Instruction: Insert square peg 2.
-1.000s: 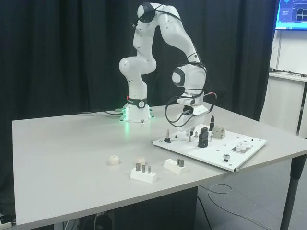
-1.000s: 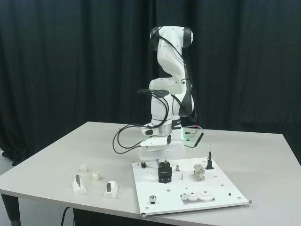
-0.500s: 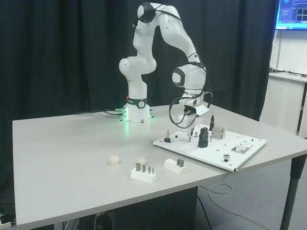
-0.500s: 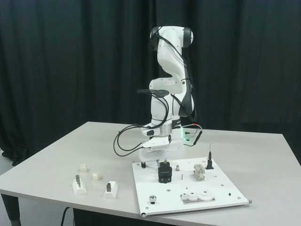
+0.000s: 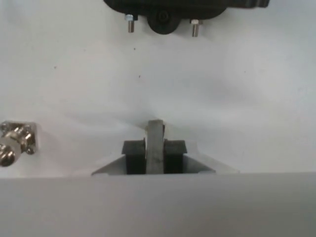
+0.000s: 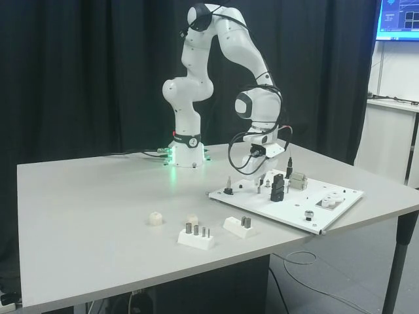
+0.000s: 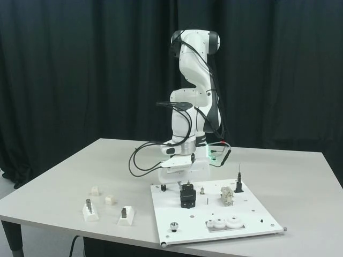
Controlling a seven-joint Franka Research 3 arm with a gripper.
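Observation:
My gripper [image 5: 155,154] is shut on a thin grey square peg [image 5: 155,137] held upright between its black pads [image 5: 133,157]. The peg's tip stands just above or against the white assembly board [image 5: 207,84]; I cannot tell whether it touches. In the first room view the gripper [image 6: 252,171] hangs low over the board [image 6: 294,203] near its rear edge. In the second room view the gripper [image 7: 177,179] is at the board's [image 7: 214,217] far left part, behind a black block [image 7: 187,196].
The board carries a black block [image 6: 277,188], a metal connector [image 5: 12,144], white gears [image 6: 330,199] and small posts. In front on the grey table stand two white peg holders [image 6: 196,237] [image 6: 239,226] and two small white pieces [image 6: 154,218] [image 6: 192,216].
The wrist has turned and the hand has sunk a little toward the board. Everything else on the table stays where it was.

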